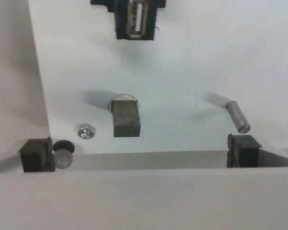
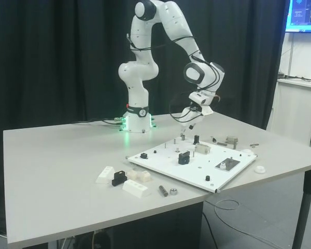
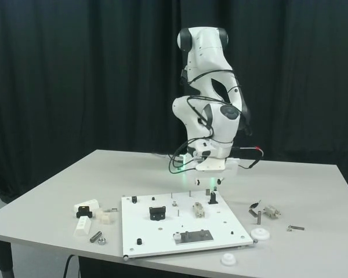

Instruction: Remove square peg 4.

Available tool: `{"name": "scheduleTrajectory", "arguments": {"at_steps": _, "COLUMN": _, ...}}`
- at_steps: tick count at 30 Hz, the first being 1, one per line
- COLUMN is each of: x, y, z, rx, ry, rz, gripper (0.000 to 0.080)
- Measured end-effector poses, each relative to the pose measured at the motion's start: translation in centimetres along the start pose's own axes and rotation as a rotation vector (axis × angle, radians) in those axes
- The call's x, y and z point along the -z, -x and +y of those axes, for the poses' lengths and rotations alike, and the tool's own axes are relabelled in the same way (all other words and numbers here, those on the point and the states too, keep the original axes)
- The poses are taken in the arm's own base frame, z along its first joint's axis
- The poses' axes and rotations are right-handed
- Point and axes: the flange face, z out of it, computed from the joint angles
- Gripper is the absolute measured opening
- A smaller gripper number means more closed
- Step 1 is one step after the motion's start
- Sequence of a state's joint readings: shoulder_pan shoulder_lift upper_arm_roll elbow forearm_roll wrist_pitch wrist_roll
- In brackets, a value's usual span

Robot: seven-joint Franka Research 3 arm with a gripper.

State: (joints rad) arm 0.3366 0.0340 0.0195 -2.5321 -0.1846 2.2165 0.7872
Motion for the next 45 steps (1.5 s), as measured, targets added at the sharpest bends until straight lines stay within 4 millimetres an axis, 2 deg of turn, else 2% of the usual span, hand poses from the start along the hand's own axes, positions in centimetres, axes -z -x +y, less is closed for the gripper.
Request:
{"name": "scheduleTrajectory", "arguments": {"at_steps": 12, "x": -2.3, "y": -1.4, "z": 0.9, "rx": 0.013, "ry": -0.039, "rz": -0.046, "gripper": 0.0800}}
{"name": "scheduleTrajectory", "arguments": {"at_steps": 25, "x": -5.0, "y": -1.1, "z": 0.2, "rx": 0.043, "ry": -0.025, "rz": -0.095, "gripper": 0.0800}}
{"name": "scheduleTrajectory", "arguments": {"at_steps": 45, "x": -5.4, "y": 0.6, "z": -1.3, "rx": 0.043, "ry": -0.006, "rz": -0.099, "gripper": 0.0800}}
